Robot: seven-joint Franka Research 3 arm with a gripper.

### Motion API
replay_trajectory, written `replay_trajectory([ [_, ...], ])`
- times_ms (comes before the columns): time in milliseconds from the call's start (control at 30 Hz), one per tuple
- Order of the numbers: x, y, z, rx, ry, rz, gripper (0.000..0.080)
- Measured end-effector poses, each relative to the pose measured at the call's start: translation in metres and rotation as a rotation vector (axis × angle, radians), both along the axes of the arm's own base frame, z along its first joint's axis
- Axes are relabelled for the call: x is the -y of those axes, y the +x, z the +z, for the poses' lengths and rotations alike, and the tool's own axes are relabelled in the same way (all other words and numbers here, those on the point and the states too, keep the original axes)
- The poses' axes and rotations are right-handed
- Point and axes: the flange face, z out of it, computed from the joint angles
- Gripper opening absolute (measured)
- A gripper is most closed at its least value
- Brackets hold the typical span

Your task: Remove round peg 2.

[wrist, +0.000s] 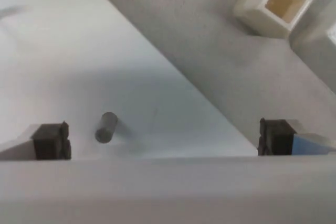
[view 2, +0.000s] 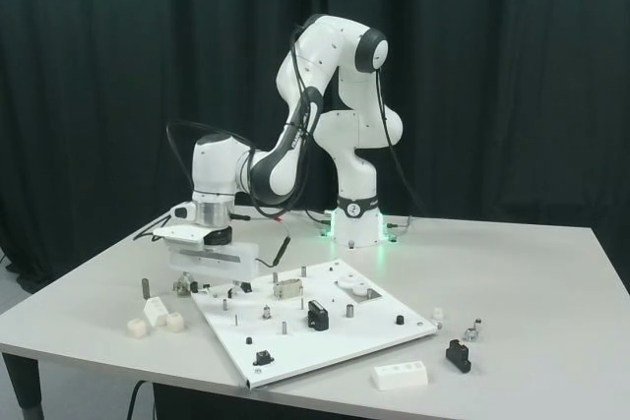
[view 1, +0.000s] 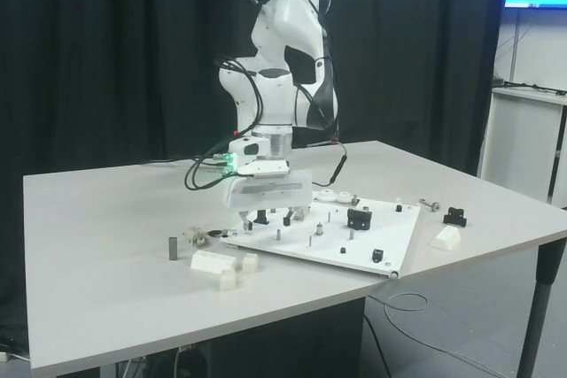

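On the grey table [view 1: 106, 219] the white board [wrist: 79, 66] still carries the upright peg [wrist: 106, 127], ungrasped at about nine o'clock between the spread claw [wrist: 163, 140], so removal has not begun.

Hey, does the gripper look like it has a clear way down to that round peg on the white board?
Probably yes. The gripper is open above the white board, and the round peg stands between the fingers, nearer one, with nothing beside it.

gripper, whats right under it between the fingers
Between the open gripper's black fingertips stands a small grey round peg on the white board. Its foot and any hole are not visible.
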Motion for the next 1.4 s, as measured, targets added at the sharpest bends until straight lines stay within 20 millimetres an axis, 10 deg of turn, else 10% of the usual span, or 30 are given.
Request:
replay_trajectory([
  [1400, -0.02, -0.006, -0.028, -0.031, 0.002, -0.028, 0.08],
])
